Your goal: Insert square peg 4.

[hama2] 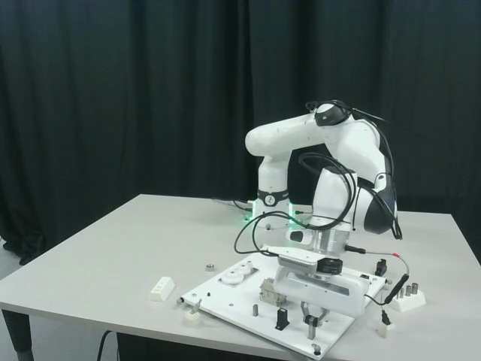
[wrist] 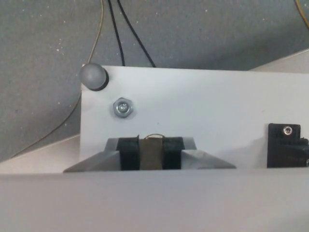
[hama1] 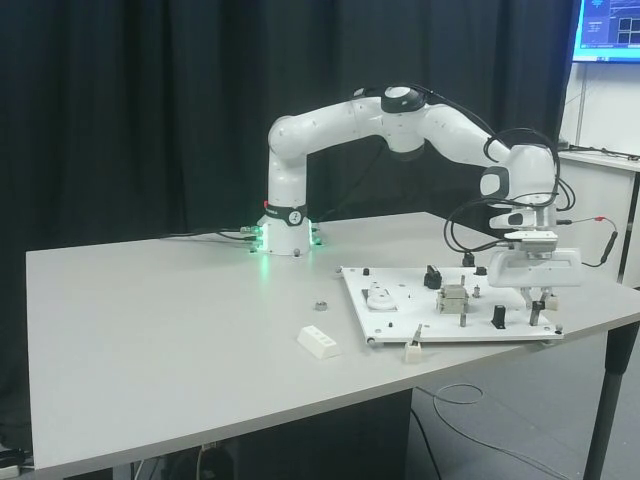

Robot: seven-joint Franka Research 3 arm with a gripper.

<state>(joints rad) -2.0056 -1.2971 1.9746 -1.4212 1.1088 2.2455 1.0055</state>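
Your gripper (wrist: 150, 153) is clamped on the square peg (wrist: 151, 155), holding it upright between black pads just above the near corner of the white assembly board (hama1: 400, 325) on the tabletop (hama1: 150, 310), so it can drop straight in.
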